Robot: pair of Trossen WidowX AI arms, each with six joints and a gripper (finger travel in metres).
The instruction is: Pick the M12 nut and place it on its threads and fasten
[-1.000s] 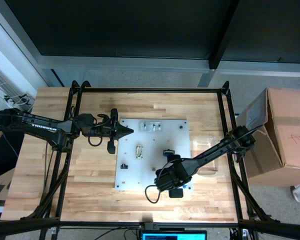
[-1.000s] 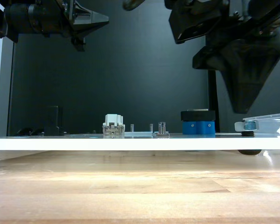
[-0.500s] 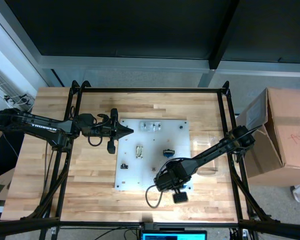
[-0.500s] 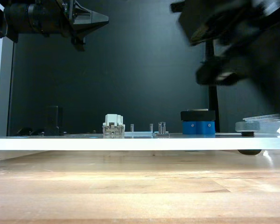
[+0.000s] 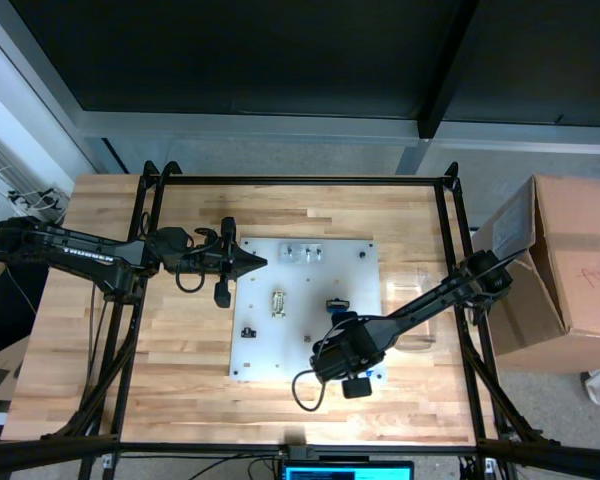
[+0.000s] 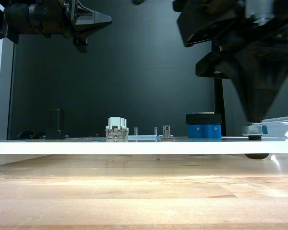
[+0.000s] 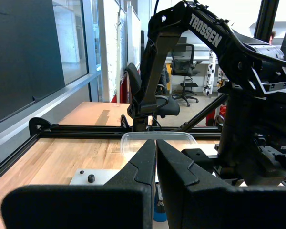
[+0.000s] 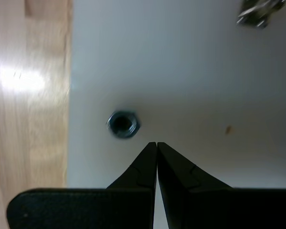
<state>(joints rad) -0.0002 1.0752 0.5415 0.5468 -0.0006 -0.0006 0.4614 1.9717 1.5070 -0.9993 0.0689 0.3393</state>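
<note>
The small silver M12 nut point(image 6: 253, 130) sits on its stud at the near right edge of the white board point(image 5: 280, 340), free of any grip. In the right wrist view the nut point(image 8: 123, 124) lies flat with a dark centre. My right gripper point(image 6: 253, 121) points straight down, shut and holding nothing, with its tip just above the nut. In the right wrist view the right gripper point(image 8: 156, 143) ends just beside the nut. From above, the right gripper point(image 5: 357, 380) hides the nut. My left gripper point(image 5: 256, 262) hovers shut and holding nothing over the board's far left edge.
A clear tray point(image 5: 417, 322) lies just right of the board, behind the stud in the low view. A blue block point(image 6: 203, 130), a white connector point(image 6: 116, 130) and small posts stand mid-board. A cardboard box point(image 5: 565, 270) sits beyond the black frame at the right.
The right gripper swung toward the near edge half a second ago, then came back; its tip now hangs lower, right over the nut. The nut and the left arm have not moved.
</note>
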